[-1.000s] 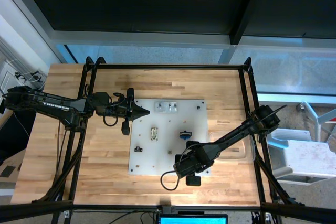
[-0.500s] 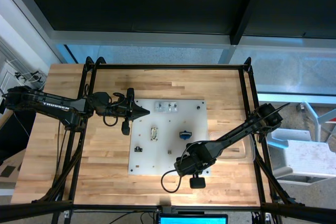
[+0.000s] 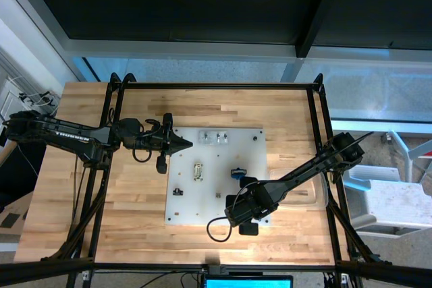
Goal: Pick the M12 fastener and fasten on the M12 threads
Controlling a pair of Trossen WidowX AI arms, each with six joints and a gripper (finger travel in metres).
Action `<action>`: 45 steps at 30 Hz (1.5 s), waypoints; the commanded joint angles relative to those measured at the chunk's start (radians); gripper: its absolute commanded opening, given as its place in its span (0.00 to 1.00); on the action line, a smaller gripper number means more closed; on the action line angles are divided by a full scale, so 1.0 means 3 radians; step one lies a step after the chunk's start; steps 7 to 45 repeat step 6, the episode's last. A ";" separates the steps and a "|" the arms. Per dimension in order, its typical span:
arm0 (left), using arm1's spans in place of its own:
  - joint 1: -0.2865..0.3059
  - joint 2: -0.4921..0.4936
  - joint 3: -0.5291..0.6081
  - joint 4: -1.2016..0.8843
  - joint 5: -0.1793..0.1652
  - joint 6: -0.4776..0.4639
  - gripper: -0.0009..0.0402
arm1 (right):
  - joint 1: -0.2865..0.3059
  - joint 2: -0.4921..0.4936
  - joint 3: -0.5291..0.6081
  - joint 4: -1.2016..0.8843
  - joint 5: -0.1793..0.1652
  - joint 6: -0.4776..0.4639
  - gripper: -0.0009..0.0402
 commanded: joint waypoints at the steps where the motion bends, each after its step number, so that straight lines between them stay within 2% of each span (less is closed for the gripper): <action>1: 0.0001 0.0001 0.0000 0.0001 0.0000 0.0000 0.02 | 0.0001 0.0004 -0.0033 0.0047 0.0005 0.0015 0.02; 5: 0.0000 0.0001 0.0000 0.0000 0.0000 0.0000 0.02 | 0.0001 0.0003 -0.0043 0.0102 -0.0028 0.0018 0.02; 45: 0.0000 0.0001 0.0000 0.0000 0.0000 0.0000 0.02 | 0.0003 0.0004 -0.0048 0.0118 -0.0027 0.0017 0.02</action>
